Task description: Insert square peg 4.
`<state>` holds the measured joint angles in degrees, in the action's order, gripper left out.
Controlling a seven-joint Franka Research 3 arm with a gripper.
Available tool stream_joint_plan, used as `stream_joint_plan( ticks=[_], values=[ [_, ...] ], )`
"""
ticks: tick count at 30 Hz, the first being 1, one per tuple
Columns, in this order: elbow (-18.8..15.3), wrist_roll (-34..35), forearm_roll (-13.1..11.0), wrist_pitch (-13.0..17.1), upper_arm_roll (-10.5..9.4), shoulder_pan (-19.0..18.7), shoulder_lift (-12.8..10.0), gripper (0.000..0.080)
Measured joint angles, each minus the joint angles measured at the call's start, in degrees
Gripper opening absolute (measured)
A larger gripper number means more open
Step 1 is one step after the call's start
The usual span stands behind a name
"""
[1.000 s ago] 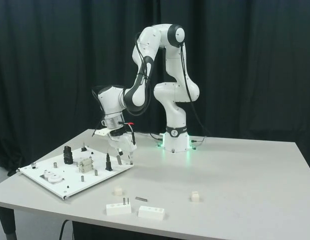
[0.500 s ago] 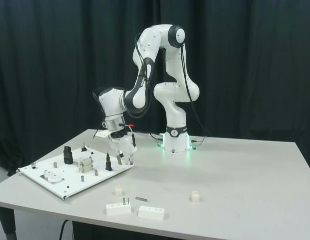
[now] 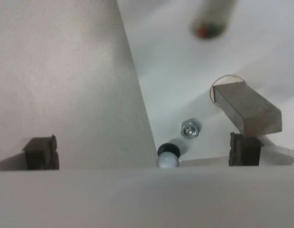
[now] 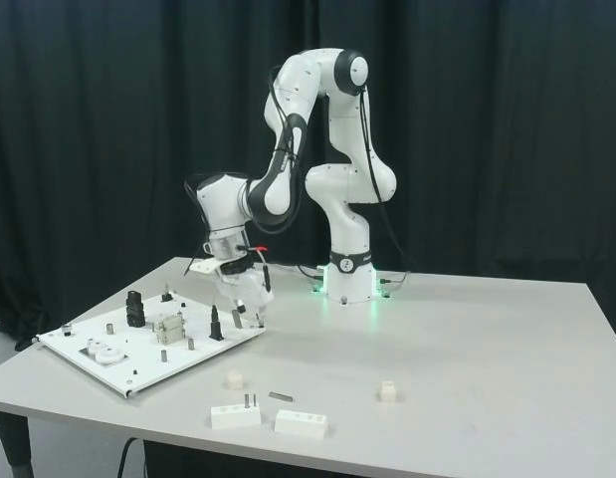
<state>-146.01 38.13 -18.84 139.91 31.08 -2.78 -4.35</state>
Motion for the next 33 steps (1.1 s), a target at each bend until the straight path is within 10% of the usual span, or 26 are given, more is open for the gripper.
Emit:
stream_joint_plan(
  ticks=[33],
  values=[
    [1.02, 6.29, 8.54, -5.22, 0.8, 0.01, 5.6, 0.08]
  ],
)
